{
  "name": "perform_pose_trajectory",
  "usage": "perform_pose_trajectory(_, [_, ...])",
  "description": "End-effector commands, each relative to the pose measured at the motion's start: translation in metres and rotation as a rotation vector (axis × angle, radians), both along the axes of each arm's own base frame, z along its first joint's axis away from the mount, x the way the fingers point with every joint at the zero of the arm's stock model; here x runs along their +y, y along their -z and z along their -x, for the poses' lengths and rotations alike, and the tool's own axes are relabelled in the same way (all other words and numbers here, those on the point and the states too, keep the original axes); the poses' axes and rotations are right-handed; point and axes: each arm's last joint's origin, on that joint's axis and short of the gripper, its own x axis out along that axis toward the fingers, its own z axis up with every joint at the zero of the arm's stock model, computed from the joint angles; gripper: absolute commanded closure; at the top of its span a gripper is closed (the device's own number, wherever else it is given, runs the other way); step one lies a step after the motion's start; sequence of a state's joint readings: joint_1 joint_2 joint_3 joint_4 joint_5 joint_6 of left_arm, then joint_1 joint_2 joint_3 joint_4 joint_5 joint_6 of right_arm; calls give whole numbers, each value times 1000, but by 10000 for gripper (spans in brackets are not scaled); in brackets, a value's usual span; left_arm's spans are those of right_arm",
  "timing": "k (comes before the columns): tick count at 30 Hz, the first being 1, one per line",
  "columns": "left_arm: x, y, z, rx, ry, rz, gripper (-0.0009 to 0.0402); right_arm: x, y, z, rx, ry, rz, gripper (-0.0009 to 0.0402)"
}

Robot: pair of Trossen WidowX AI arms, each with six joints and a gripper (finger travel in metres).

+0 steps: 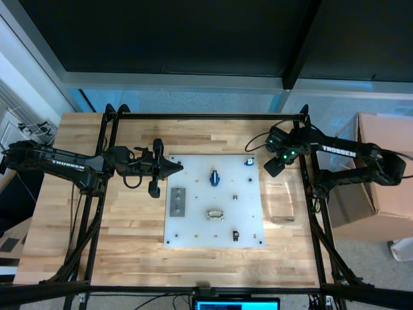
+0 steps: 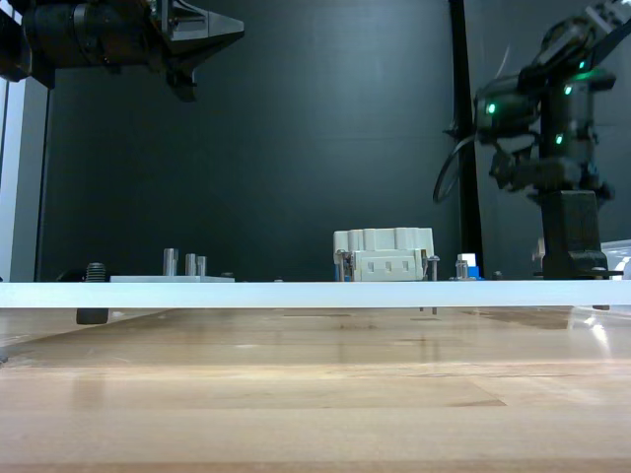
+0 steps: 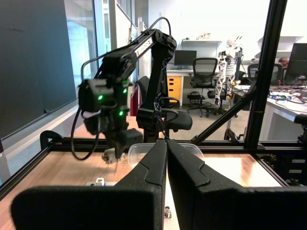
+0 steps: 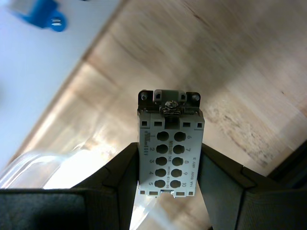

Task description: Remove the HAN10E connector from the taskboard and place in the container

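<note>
Above the right side of the counter (image 1: 129,245), the right end effector (image 1: 273,165) hung raised off the wood, just beyond the far end of the clear container (image 1: 281,201) and beside the right edge of the white taskboard (image 1: 193,226). Its two fingers were closed on the HAN10E connector (image 4: 168,143), pinching it from both sides. The connector was clear of the board and off every surface. Its face of ten numbered holes was turned toward the wrist camera, and a metal screw clamp showed at its outer end. Under it in that view lay bare wood, with a curve of the container's rim close by and a corner of the board with a small blue piece (image 4: 41,12) farther off.

At the left edge of the board, the left end effector (image 1: 174,166) was held high above the surface, pointing toward the right arm. Its fingers were pressed together with nothing between them.

On the board sat a beige housing (image 1: 215,215) near the middle, upright in the low view. A grey block (image 1: 177,201) lay to its left and a blue knob (image 1: 215,177) behind it. A cardboard box (image 1: 381,174) stood off the counter's right side.
</note>
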State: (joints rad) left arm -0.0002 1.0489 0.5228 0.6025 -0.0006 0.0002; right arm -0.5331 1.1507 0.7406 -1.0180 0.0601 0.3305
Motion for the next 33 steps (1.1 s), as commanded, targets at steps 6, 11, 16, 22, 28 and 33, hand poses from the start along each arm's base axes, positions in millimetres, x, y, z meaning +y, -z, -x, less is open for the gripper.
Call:
perform_pose_trajectory(6, [0,0,0,0,0,0,393,33,-24,-1,-64,-123,19,369])
perform_pose_trajectory(11, [0,0,0,0,0,0,393,60,-27,-3,-68,-263,6,370])
perform_pose_trajectory(16, [0,0,0,0,0,0,393,86,-27,-5,-79,-380,-12,370])
perform_pose_trajectory(22, [0,0,0,0,0,0,393,111,-25,-3,-76,-519,-22,370])
perform_pose_trajectory(28, [0,0,0,0,0,0,393,118,-21,-1,-63,-540,-30,370])
perform_pose_trajectory(33, [0,0,0,0,0,0,393,118,-15,1,-44,-511,-39,368])
